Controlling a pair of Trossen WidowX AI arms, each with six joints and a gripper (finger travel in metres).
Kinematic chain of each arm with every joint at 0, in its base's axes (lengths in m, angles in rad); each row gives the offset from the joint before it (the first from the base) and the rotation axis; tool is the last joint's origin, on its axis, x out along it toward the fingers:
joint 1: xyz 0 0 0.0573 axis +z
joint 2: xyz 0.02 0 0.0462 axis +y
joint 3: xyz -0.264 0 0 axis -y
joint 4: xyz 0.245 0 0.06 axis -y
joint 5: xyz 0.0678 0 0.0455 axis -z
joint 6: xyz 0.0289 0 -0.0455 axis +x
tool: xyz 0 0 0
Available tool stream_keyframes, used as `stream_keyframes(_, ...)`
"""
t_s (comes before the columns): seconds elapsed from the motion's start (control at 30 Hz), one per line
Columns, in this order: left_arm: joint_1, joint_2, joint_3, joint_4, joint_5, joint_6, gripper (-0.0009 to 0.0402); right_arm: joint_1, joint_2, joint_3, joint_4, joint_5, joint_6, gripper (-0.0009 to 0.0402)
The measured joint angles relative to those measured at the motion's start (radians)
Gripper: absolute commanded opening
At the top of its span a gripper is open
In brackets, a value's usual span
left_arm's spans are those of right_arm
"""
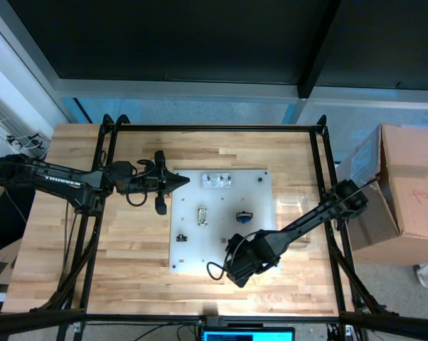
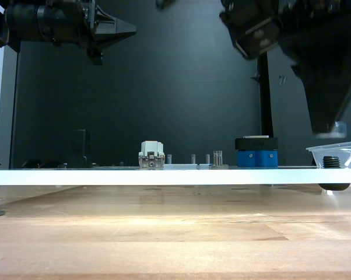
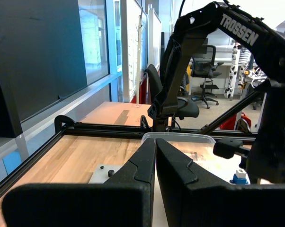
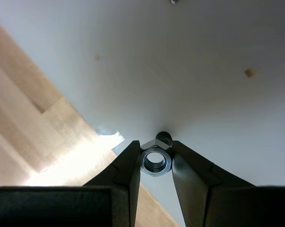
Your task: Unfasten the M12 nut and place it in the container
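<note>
The right pincer (image 4: 155, 150) pinches the nut (image 4: 155, 163) between its fingers and holds it just above the bare stud (image 2: 332, 161), clear of the ribs, at the near right edge of the board (image 1: 200, 245). The container (image 1: 293, 201) lies on the surface (image 1: 129, 241) just beside the board's right side. The left pincer (image 3: 155, 142), fingers pressed together, hangs high over the board's far left edge.

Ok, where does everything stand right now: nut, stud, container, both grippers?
M12 nut: held in the right gripper, clear of its stud.
Stud: bare, ribs showing.
Container: beside the board's right edge, nut not in it.
Right gripper: shut on the nut, just above the stud.
Left gripper: shut, high over the board's far left edge.
</note>
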Motion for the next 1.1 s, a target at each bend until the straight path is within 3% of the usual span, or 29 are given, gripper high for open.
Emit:
stream_keyframes(0.2, 0.0, 0.0, 0.0, 0.0, 0.0, 0.0, 0.0, -0.006, -0.079, -0.016, -0.057, 0.021, -0.144, 0.0016)
stream_keyframes(0.43, 0.0, 0.0, 0.0, 0.0, 0.0, 0.0, 0.0, -0.016, -0.23, -0.14, -0.059, 0.018, -0.248, 0.0019)
stream_keyframes(0.9, 0.0, 0.0, 0.0, 0.0, 0.0, 0.0, 0.0, -0.052, -0.645, -0.549, -0.056, 0.019, -0.337, 0.0019)
stream_keyframes(1.1, 0.0, 0.0, 0.0, 0.0, 0.0, 0.0, 0.0, -0.102, -0.774, -0.73, -0.034, 0.018, -0.337, 0.0019)
